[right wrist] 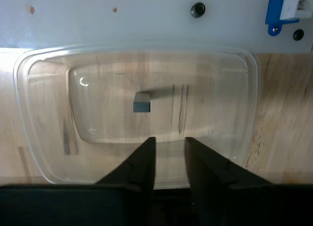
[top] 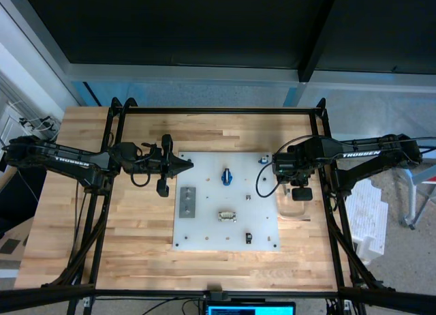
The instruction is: Pick the 16mm bar and install on taskboard
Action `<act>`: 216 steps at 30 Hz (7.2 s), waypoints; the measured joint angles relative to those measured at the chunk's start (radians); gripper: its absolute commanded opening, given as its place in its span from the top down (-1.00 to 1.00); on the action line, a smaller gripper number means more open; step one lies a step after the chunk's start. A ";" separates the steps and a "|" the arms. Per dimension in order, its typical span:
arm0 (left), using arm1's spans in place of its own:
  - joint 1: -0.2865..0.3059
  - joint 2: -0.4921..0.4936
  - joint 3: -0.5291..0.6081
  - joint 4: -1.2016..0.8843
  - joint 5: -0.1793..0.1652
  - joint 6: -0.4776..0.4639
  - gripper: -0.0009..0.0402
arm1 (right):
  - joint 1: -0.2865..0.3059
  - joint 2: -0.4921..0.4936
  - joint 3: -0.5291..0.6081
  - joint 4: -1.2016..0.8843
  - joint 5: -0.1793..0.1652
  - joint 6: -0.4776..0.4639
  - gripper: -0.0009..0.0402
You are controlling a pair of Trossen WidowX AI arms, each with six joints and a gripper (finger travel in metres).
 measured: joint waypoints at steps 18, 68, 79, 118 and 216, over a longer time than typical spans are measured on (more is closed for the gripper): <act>0.000 0.000 0.000 0.000 0.000 0.000 0.96 | 0.050 0.000 -0.128 0.147 0.043 0.033 -0.20; 0.000 0.000 0.000 0.000 0.000 0.000 0.96 | 0.108 0.044 -0.319 0.372 0.019 0.085 -0.21; 0.000 0.000 0.000 0.000 0.000 0.000 0.96 | 0.108 0.044 -0.323 0.376 0.013 0.084 -0.08; 0.000 0.000 0.000 0.000 0.000 0.000 0.96 | 0.103 0.045 -0.320 0.372 0.013 0.085 0.83; 0.000 0.000 0.000 0.000 0.000 0.000 0.96 | 0.588 0.462 0.299 0.219 -0.013 0.670 0.95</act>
